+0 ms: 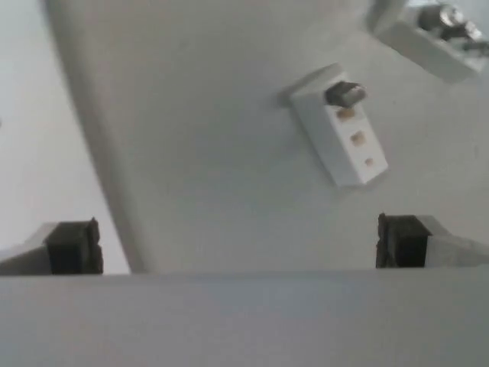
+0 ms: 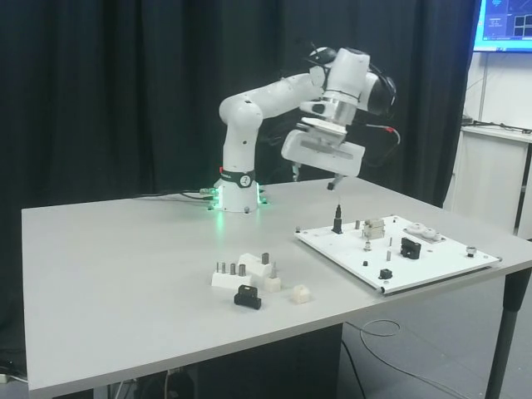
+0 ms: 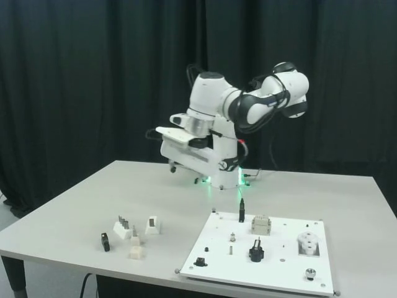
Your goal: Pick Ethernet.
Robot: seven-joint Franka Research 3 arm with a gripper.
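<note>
1. Nearest the lens in the wrist view, the gripper point(image 1: 237, 245) shows 2 black pads point(image 1: 74, 246) set wide apart; the pincer is released and nothing lies between the pads.
2. The Ethernet plug point(image 1: 345, 94), dark with a metallic tip, sits at 1 end of a white holder block point(image 1: 342, 138) on the grey table point(image 2: 108, 258); it is well apart from the gripper and untouched.
3. The holder block's long axis runs oblique to the line between the 2 pads; 3 small marks lie in a row along that axis, away from the plug; the plug's own axis appears to cross the block, though which way its tip points cannot be told for certain.
4. A second white block point(image 1: 439, 38) carrying metal pins lies near the plug end, apart from the holder.
5. Only the wrist view shows the plug in any detail; in both room views it is too small to pick out among the loose white parts point(image 2: 256, 266) near the table's front edge.
6. Only the room views show the white arm point(image 2: 266, 96) bent above the table, green light at its base point(image 2: 218, 193), and the white board point(image 2: 432, 266) of fittings beside the loose parts.
</note>
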